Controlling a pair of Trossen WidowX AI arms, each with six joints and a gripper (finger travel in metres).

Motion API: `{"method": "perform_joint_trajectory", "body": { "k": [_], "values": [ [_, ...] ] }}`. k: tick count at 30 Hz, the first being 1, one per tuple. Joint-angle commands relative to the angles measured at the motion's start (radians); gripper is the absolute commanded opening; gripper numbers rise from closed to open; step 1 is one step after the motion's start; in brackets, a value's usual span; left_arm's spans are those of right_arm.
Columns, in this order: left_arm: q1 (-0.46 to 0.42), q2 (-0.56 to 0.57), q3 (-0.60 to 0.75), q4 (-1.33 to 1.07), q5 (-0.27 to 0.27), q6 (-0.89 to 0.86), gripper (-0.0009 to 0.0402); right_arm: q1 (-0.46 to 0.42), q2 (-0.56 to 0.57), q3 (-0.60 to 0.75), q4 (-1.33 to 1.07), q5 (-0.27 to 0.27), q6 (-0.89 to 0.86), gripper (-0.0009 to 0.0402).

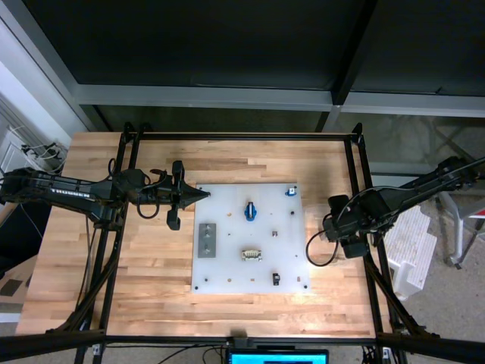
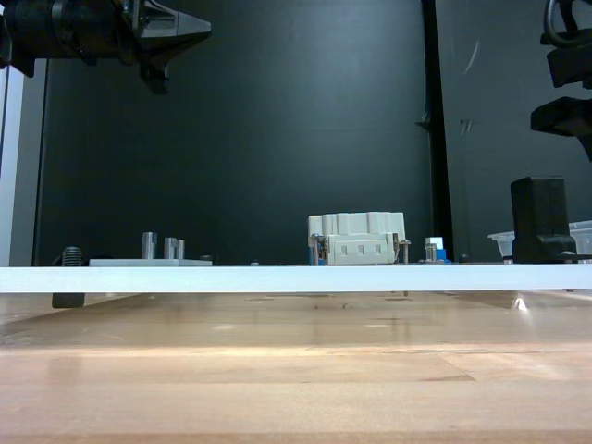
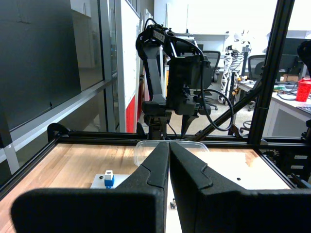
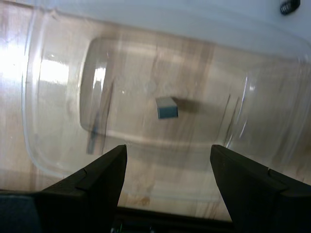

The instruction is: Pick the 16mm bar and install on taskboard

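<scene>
A small grey bar (image 4: 167, 108) lies free on the floor of a clear plastic tray (image 4: 58, 87), clear of the board. My right gripper (image 4: 167, 151) hangs open above that tray, one finger on each side of the bar and not touching it. In the high view this right gripper (image 1: 347, 231) is just off the right edge of the white taskboard (image 1: 227, 227). My left gripper (image 1: 198, 195) is shut and empty, held high over the board's far left corner. It also shows in the low view, where the left gripper (image 2: 190, 23) is well above the board.
On the board stand a grey block with pegs (image 1: 207, 239), a beige connector (image 1: 252, 255), a blue part (image 1: 250, 211) and a small black part (image 1: 276, 279). Black frame posts (image 1: 356, 182) run along both table sides.
</scene>
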Motion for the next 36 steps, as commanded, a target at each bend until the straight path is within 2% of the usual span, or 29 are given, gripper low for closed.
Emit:
{"method": "perform_joint_trajectory", "body": {
  "k": [1,9,33,36],
  "values": [
    [0.0,0.0,0.0,0.0,0.0,0.0,0.0,0.0,0.01,-0.003,0.017,0.0,-0.009,0.024],
    [0.0,0.0,0.0,0.0,0.0,0.0,0.0,0.0,0.014,-0.043,0.076,-0.002,-0.019,0.024],
    [0.0,0.0,0.0,0.0,0.0,0.0,0.0,0.0,0.157,-0.072,0.212,0.0,0.044,0.024],
    [0.0,0.0,0.0,0.0,0.0,0.0,0.0,-0.001,0.157,-0.085,0.224,0.024,0.066,0.024]
  ]
}}
